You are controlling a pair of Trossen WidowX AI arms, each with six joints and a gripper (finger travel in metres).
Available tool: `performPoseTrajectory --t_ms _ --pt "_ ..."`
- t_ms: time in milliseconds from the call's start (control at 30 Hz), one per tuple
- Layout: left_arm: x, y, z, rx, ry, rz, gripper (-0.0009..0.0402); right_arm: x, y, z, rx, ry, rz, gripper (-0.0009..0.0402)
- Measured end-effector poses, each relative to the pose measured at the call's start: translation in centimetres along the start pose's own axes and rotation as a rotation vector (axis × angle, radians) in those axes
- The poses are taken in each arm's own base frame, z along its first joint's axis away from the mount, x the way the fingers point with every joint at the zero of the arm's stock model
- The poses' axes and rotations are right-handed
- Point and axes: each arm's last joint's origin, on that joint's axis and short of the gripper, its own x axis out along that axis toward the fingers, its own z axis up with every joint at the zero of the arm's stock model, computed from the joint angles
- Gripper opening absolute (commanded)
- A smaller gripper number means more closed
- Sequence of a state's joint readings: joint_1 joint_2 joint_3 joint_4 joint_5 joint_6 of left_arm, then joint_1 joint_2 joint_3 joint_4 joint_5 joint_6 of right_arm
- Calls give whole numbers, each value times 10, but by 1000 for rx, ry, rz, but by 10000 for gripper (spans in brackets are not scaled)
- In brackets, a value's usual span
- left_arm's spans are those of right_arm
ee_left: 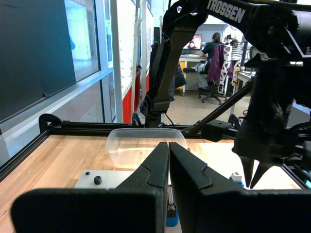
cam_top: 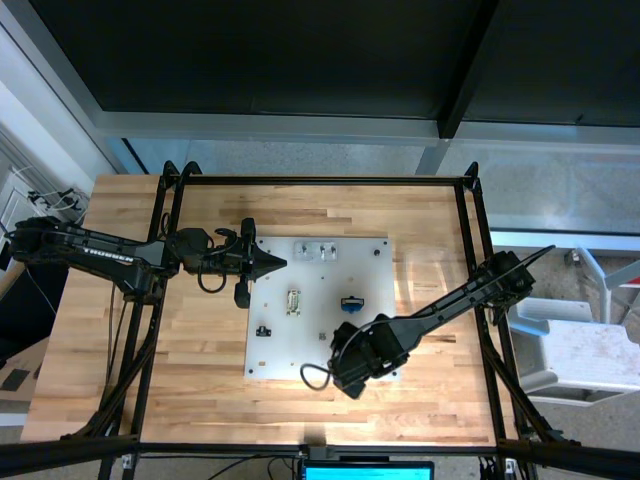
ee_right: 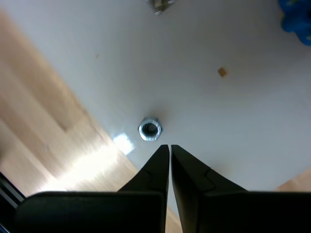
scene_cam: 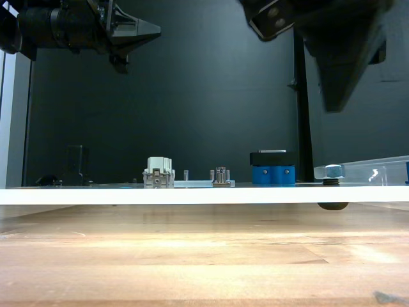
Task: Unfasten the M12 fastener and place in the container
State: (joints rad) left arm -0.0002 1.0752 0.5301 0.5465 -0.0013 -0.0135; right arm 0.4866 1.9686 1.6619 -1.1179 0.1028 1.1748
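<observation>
The small silver M12 nut sits on top of its black ribbed stud at the white board's near right edge. The right wrist view looks straight down on the M12 nut. My right gripper hangs above the nut, clear of it. Its fingers are shut with nothing between them. In the high view the right gripper covers the nut. The clear container stands on the wood right of the board. My left gripper hovers shut over the board's far left edge.
On the board stand a blue block, a grey connector and small silver posts. A black frame rings the table. The container shows beyond the left gripper.
</observation>
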Motion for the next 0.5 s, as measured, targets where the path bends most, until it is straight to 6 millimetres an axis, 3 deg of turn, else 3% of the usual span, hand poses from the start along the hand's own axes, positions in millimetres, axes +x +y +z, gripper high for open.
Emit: performPoseTrajectory --t_ms 500 --pt "0 0 0 0 0 0 0 13 21 13 290 68 -99 265"
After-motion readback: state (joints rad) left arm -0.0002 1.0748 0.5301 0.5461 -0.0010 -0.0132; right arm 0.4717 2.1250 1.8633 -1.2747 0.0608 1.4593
